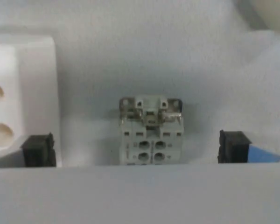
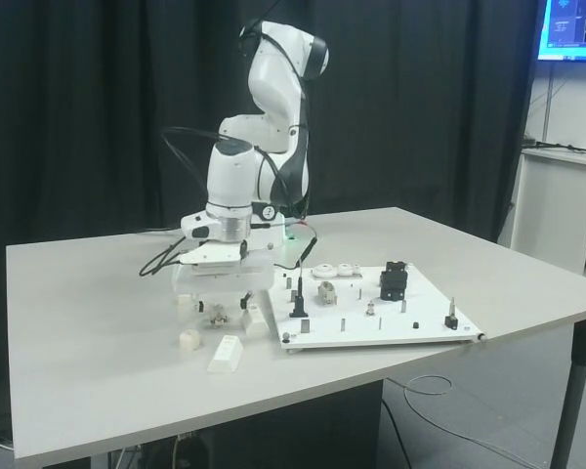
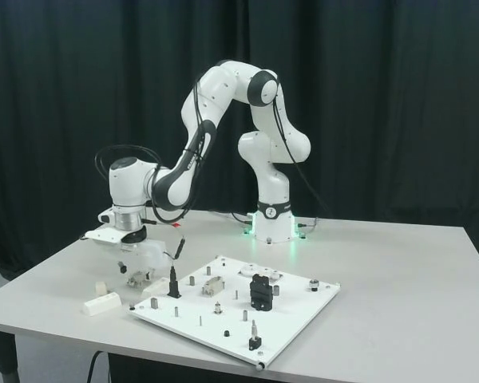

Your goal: Remove USB.

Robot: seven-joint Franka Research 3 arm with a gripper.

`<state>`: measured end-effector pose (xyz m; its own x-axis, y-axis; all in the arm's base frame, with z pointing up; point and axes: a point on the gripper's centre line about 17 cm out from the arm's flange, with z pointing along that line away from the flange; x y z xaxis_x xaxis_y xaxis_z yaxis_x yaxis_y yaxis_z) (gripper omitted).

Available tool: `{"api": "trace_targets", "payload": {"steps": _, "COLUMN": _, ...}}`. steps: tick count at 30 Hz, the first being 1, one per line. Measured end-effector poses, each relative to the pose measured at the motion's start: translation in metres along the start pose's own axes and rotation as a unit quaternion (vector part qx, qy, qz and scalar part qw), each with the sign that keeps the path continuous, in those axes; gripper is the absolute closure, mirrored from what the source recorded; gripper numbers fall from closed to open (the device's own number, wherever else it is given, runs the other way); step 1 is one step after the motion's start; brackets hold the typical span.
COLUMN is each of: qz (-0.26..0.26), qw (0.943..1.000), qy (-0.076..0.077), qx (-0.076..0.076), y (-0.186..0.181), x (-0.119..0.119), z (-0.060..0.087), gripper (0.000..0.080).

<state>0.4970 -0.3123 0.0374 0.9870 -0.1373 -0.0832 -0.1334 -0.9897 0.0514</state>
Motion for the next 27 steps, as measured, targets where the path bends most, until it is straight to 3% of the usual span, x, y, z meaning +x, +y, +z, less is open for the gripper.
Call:
{"api": "trace_targets", "payload": {"steps": 1, "qz": 0.0, "qw": 1.0, "qy": -0.001, "qx": 0.002, "y": 0.0, "x": 0.001, "z": -0.003, "gripper": 0.0079}}
{"api": "trace_targets", "payload": {"steps": 2, "qz": 0.0, "qw": 1.0, "qy": -0.003, "qx": 0.003, "y": 0.0, "x": 0.002, "z": -0.005, "gripper": 0.0016}}
{"api": "trace_targets", "payload": {"steps": 12, "qz": 0.0, "qw": 0.9999, "qy": -0.011, "qx": 0.01, "y": 0.006, "x": 0.01, "z": -0.026, "gripper": 0.0005}}
{"api": "trace_targets", "payload": {"steps": 27, "qz": 0.001, "qw": 0.9999, "qy": -0.012, "qx": 0.01, "y": 0.008, "x": 0.01, "z": -0.03, "gripper": 0.0003}}
